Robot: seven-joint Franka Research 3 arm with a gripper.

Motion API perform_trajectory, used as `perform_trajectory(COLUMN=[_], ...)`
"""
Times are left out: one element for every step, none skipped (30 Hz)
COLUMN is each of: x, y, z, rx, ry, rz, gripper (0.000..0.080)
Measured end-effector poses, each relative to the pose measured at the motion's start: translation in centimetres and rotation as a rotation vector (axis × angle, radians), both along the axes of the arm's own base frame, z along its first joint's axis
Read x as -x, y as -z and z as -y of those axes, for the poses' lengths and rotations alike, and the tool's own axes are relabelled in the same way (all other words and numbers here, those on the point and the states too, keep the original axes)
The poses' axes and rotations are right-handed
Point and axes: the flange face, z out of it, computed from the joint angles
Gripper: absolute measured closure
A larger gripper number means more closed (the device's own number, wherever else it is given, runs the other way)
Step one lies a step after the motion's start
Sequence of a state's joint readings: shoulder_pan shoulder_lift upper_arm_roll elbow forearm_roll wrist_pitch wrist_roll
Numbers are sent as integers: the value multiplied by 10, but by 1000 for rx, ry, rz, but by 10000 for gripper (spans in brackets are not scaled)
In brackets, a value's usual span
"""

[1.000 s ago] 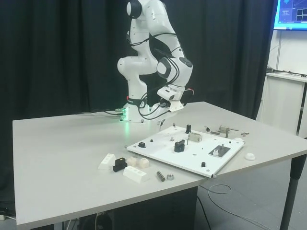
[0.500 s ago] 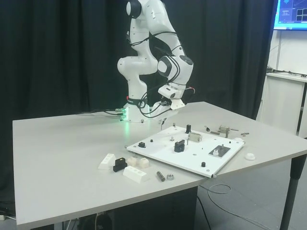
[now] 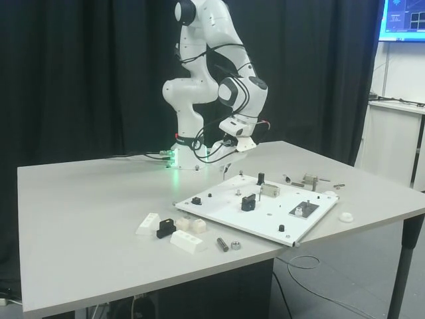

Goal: Place round peg 1.

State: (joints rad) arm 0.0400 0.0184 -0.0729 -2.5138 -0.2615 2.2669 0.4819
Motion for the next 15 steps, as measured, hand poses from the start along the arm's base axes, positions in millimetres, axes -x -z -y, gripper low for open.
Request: perform_trajectory(x=[0, 0, 0, 0, 0, 0, 0, 0, -1, -1, -1, -1, -1, -1, -1], y=[0, 0, 0, 0, 0, 0, 0, 0, 0, 0, 0, 0, 0, 0, 0], z=[0, 0, 0, 0, 0, 0, 0, 0, 0, 0, 0, 0, 0, 0, 0], rx=[0, 0, -1, -1, -1, -1, -2, -2, -2, -2, -3, -4, -4, -5, -6], ry=[0, 0, 0, 0, 0, 1, 1, 1, 1, 2, 2, 3, 4, 5, 6], rz=[0, 1, 1, 2, 2, 3, 3, 4, 4, 5, 5, 6, 6, 7, 7], gripper=[776, 776, 776, 776, 776, 776, 776, 776, 776, 776, 776, 776, 776, 776, 776])
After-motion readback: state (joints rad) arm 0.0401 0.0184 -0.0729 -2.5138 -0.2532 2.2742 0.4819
